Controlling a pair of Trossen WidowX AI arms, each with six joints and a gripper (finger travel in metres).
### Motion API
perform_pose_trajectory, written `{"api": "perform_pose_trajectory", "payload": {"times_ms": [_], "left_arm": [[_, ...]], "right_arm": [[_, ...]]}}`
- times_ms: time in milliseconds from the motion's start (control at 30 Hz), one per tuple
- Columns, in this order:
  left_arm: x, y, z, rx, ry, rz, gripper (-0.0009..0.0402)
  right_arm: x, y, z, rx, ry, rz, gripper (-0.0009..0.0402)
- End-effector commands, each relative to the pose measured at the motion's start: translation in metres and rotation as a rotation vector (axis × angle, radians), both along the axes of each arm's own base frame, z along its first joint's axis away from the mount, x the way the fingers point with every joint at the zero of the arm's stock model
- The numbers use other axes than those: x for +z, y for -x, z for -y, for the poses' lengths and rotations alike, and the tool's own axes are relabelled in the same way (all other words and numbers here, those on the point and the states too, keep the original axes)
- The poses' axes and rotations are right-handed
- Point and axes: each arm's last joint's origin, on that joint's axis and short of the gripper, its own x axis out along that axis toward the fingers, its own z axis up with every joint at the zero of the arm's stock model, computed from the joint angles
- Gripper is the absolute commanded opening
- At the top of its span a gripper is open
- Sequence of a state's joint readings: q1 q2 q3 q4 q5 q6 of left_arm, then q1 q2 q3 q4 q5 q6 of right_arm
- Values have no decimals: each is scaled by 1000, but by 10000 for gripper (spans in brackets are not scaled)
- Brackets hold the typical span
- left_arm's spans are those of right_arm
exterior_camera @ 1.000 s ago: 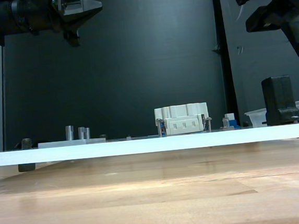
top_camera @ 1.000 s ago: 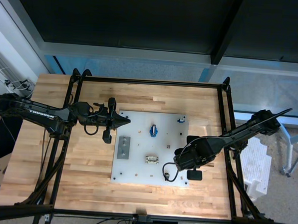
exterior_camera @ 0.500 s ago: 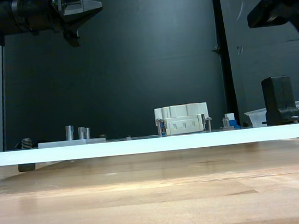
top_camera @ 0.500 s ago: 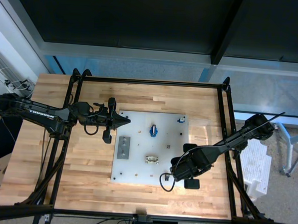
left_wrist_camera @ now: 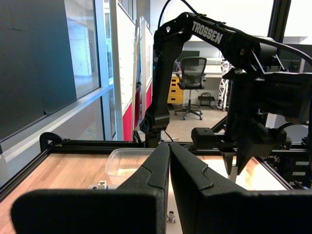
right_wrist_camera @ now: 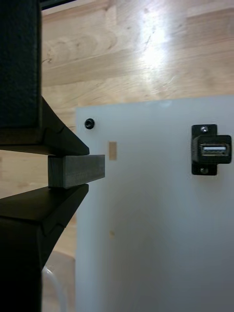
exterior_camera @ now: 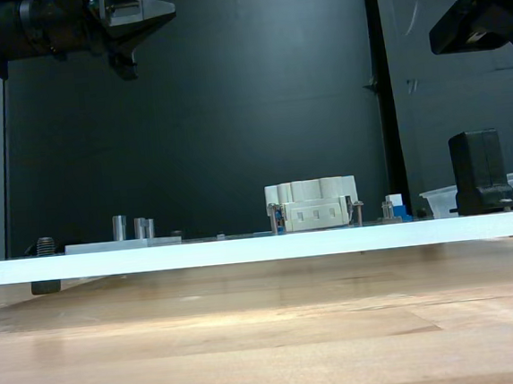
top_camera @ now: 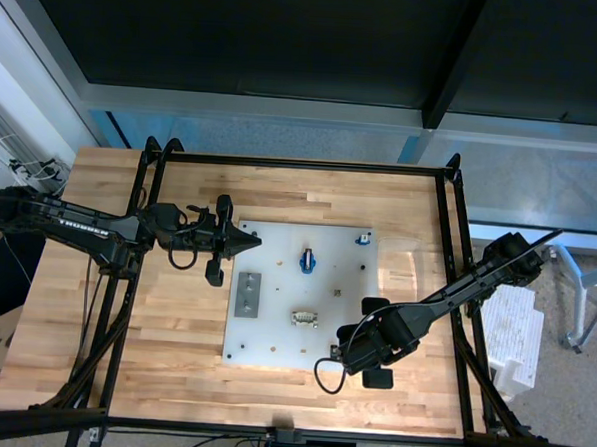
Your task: Pick the 16mm bar and install on taskboard
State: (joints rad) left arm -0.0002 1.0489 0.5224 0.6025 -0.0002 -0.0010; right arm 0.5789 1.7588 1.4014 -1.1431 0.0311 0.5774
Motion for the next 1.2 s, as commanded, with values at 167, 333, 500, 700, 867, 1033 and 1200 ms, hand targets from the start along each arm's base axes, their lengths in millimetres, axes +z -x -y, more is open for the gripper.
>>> {"api": "perform_pose_trajectory", "payload": {"times_ms": [167,333,500,700,867,1033,1200], "left_arm": [[0,0,0,0,0,1,0],[0,0,0,0,0,1,0],[0,0,0,0,0,0,0],[0,0,0,0,0,1,0],[0,0,0,0,0,1,0],[0,0,0,0,0,1,0],[0,0,0,0,0,1,0]], "right_arm": [[-3,3,-3,-6,6,-6,4],[-7,4,-3,-15,9,-10,4],[-12,2,-5,-20,14,-19,4],[-16,-1,-8,-17,6,-6,4],[-21,-3,-11,-13,9,-12,4],[-22,-2,-12,-13,8,-10,4],[-23,-1,-13,-14,11,-15,4]]}}
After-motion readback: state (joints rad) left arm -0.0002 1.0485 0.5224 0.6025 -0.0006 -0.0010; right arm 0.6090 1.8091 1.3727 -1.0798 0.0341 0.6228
